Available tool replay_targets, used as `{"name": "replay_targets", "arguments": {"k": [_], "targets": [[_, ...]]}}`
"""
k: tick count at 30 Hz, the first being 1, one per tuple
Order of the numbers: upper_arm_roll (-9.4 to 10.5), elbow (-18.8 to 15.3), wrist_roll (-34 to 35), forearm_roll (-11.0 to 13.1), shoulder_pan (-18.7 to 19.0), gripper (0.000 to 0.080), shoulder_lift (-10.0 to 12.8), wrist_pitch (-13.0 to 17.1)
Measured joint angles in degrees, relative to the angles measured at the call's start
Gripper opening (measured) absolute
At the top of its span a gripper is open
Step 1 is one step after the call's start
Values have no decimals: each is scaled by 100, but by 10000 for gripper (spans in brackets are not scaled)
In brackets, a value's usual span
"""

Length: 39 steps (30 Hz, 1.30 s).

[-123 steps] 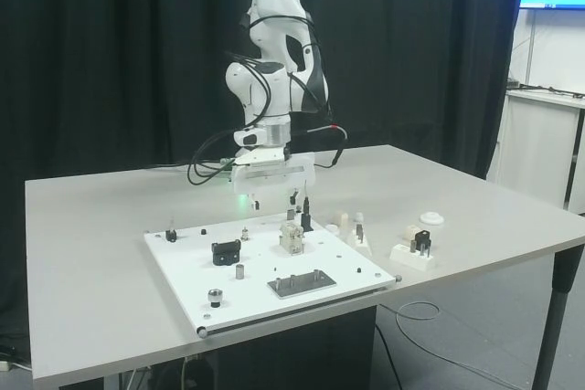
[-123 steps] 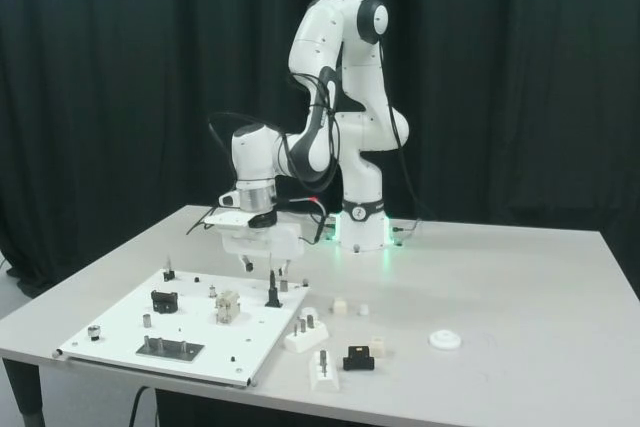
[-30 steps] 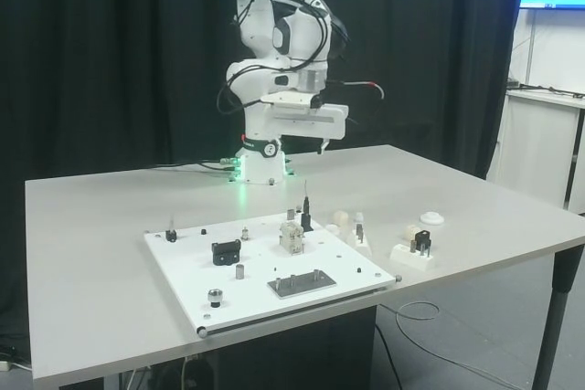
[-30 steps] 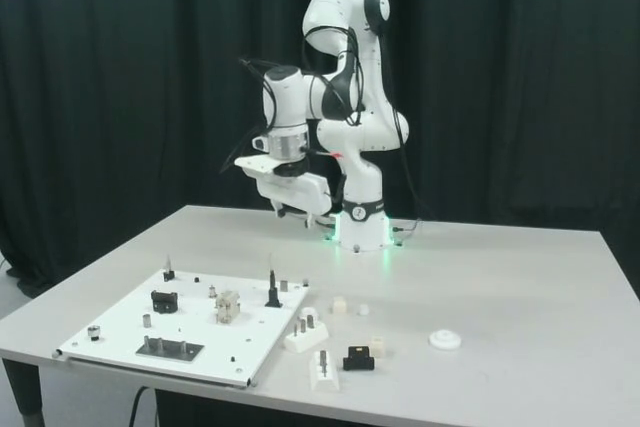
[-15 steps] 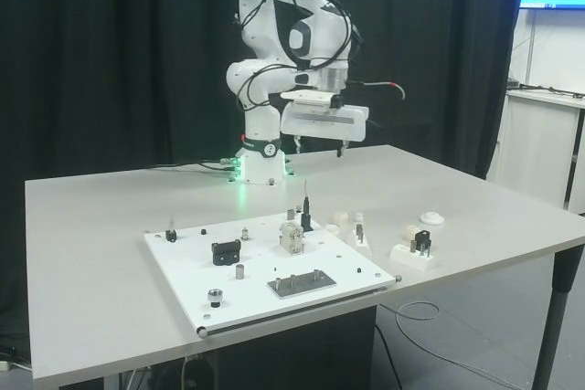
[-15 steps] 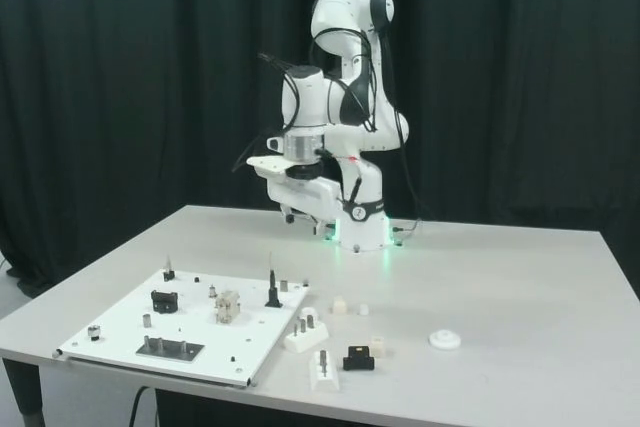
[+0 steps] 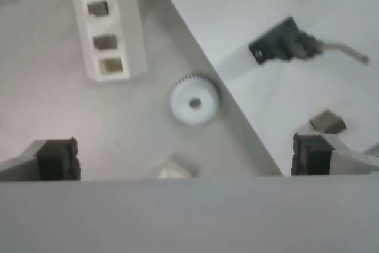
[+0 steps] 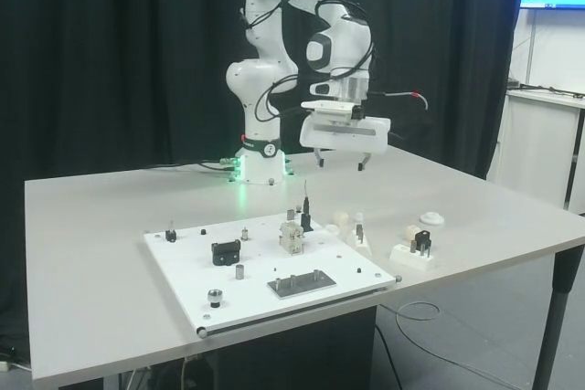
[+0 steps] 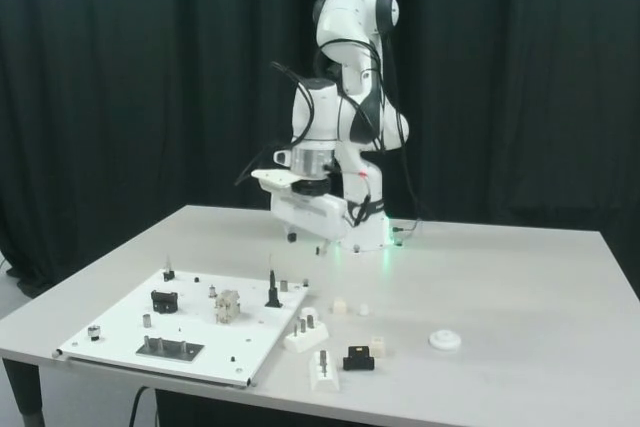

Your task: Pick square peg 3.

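A white holder (image 7: 106, 25) with several square sockets lies on the grey table in the wrist view, and grey peg tops show in some of them. I cannot tell which one is square peg 3. It is probably the same white holder (image 8: 359, 233) (image 9: 303, 332) that stands just off the white board's edge in the room views. My gripper (image 7: 183, 157) (image 8: 339, 160) (image 9: 318, 242) hangs high above the table, behind that holder. It is open, its black fingertips (image 7: 56, 159) are wide apart, and nothing is between them.
A small white gear (image 7: 194, 102) lies beside the edge of the white board (image 8: 265, 267). A black part with a pin (image 7: 281, 42) stands on the board. A second white holder (image 8: 413, 248), a black part (image 9: 358, 357) and a white disc (image 9: 445, 340) lie further out.
The arm has risen from low over the board's back edge. It has swung across toward the holders' side, and the gripper has stayed empty.
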Motion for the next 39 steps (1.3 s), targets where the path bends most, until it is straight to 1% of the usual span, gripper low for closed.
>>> {"name": "replay_targets", "arguments": {"k": [6, 14, 23, 27, 35, 39], "targets": [[1, 298, 0, 54, -2, 800, 342, 86], [2, 653, -47, 418, -2, 800, 779, 174], [35, 976, -199, 511, -2, 800, 1194, 182], [37, 1098, -490, 615, -4, 800, 1360, 181], [37, 1339, -1288, 776, -16, 800, 1664, 175], [36, 1421, -1495, 836, -17, 800, 1780, 175]]}}
